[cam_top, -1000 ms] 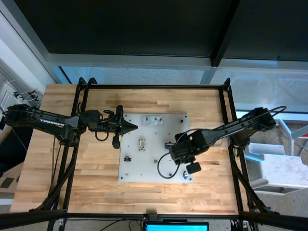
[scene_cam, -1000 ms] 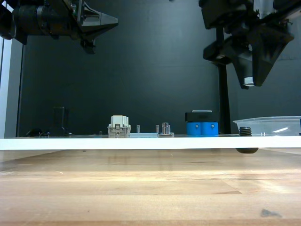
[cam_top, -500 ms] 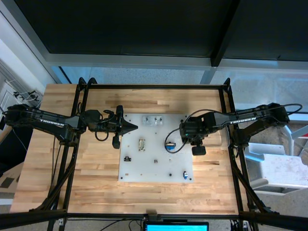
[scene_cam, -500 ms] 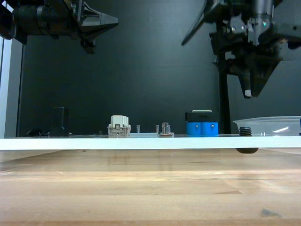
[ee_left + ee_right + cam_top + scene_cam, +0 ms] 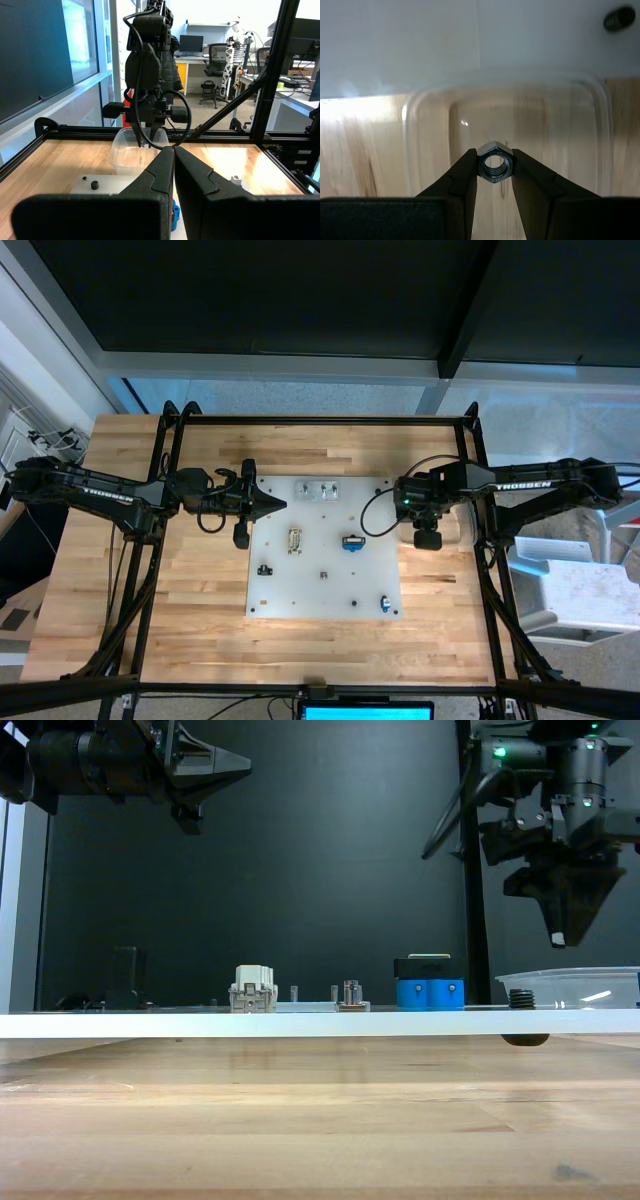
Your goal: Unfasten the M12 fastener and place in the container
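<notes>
Hovering above the container (image 5: 600, 985), your right end effector (image 5: 558, 935) has the M12 fastener (image 5: 494, 166) clamped between its fingers. So the unfastening looks done: the black stud (image 5: 520, 998) on the white board (image 5: 300, 590) shows bare ribs with nothing on top. What's left, by my reading, is the release into the tub, and then you're home. The right wrist view is the one that proves the grip, with the silver hex nut square between the tips and the clear tub directly beyond. The low view only gives you a dark end effector hanging above the tub's rim, the nut hard to make out. Your left end effector (image 5: 245, 762) hangs high over the board's left edge, fingers together, holding nothing.
</notes>
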Controlling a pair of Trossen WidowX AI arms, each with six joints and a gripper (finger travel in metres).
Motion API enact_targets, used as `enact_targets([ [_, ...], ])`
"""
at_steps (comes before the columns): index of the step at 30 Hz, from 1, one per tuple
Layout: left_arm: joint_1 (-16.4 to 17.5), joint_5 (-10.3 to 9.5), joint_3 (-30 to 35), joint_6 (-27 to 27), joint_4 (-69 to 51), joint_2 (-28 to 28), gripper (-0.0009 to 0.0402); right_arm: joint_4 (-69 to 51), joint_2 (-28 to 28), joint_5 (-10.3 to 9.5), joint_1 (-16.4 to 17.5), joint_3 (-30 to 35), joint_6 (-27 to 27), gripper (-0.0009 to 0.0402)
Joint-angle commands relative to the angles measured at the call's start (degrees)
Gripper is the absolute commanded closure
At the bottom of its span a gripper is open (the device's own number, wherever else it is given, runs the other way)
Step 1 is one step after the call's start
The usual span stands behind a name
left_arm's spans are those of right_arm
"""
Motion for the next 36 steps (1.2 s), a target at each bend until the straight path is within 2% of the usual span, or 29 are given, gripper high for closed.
enact_targets([
  [1, 0.0, 0.0, 0.0, 0.0, 0.0, 0.0, 0.0393, 0.0, -2.0, 0.02, -0.9, -1.9, 0.1, 0.0393],
  [7, 0.0, 0.0, 0.0, 0.0, 0.0, 0.0, 0.0393, -1.1, -4.0, 0.02, -1.5, -3.8, 0.3, 0.0391],
  [11, 0.0, 0.0, 0.0, 0.0, 0.0, 0.0, 0.0393, -1.3, -4.1, 0.0, -1.5, -3.8, 0.2, 0.0375],
  [26, 0.0, 0.0, 0.0, 0.0, 0.0, 0.0, 0.0393, -1.0, -4.1, 0.02, -1.5, -3.8, 0.2, 0.0226],
  [31, 0.0, 0.0, 0.0, 0.0, 0.0, 0.0, 0.0393, -1.1, -4.1, 0.02, -1.5, -3.8, 0.2, 0.0193],
  [36, 0.0, 0.0, 0.0, 0.0, 0.0, 0.0, 0.0393, -1.1, -4.1, 0.02, -1.5, -3.8, 0.2, 0.0178],
])
